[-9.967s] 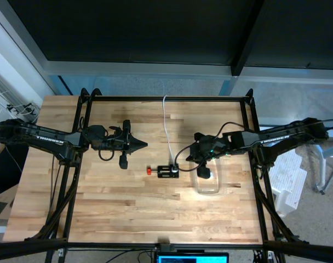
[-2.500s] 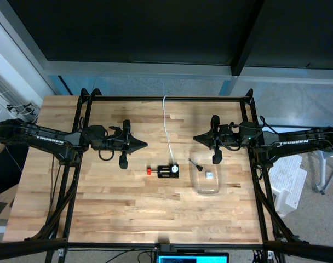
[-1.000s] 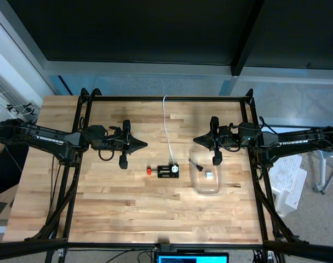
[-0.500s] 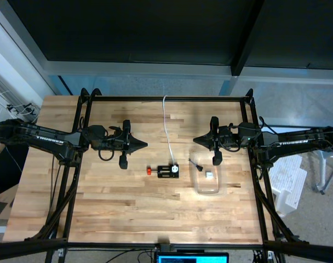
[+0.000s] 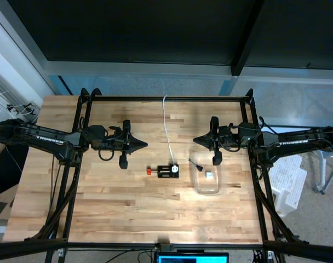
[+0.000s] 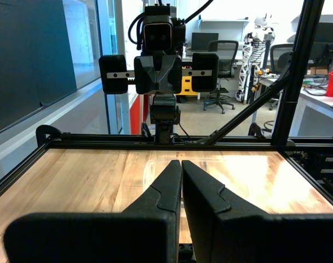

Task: Remove the power plug from the receptacle and place in the container

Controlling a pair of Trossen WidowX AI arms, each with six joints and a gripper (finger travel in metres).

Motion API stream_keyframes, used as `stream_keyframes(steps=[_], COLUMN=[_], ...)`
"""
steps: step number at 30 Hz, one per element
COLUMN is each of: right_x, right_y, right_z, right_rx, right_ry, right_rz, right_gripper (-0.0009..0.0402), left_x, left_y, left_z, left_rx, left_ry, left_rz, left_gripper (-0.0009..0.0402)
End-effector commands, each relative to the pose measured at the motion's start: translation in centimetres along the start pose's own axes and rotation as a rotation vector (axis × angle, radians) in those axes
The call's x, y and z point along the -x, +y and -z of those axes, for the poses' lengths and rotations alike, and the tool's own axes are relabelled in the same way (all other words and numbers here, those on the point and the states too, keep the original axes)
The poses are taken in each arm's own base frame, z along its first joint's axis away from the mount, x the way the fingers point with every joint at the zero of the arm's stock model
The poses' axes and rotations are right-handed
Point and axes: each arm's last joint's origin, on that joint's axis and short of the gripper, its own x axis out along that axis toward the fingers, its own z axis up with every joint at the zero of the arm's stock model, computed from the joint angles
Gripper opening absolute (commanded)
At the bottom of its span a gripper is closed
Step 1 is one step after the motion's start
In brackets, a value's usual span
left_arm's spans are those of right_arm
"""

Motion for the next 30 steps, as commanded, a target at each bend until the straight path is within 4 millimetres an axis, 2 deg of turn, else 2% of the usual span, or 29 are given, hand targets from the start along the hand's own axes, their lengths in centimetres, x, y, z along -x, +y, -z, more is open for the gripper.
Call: stream_keyframes(steps=[1,30], right_x=[0.00,0.00], right_y=[0.01,-0.01], right_z=[-0.03,0.23], right_rx=[-0.001,-0.001], right_ry=[-0.001,0.026], right_rz=[0.000,0.001], right_gripper=[0.0000,0.0000], left_x=[-0.01,-0.01], left_y=[0.00,0.01], left_z=[-0.01,-0.01], left_rx=[0.000,0.000], left_ry=[0.000,0.000], left_rz=[0.000,0.000], left_gripper=[0.0000,0.0000])
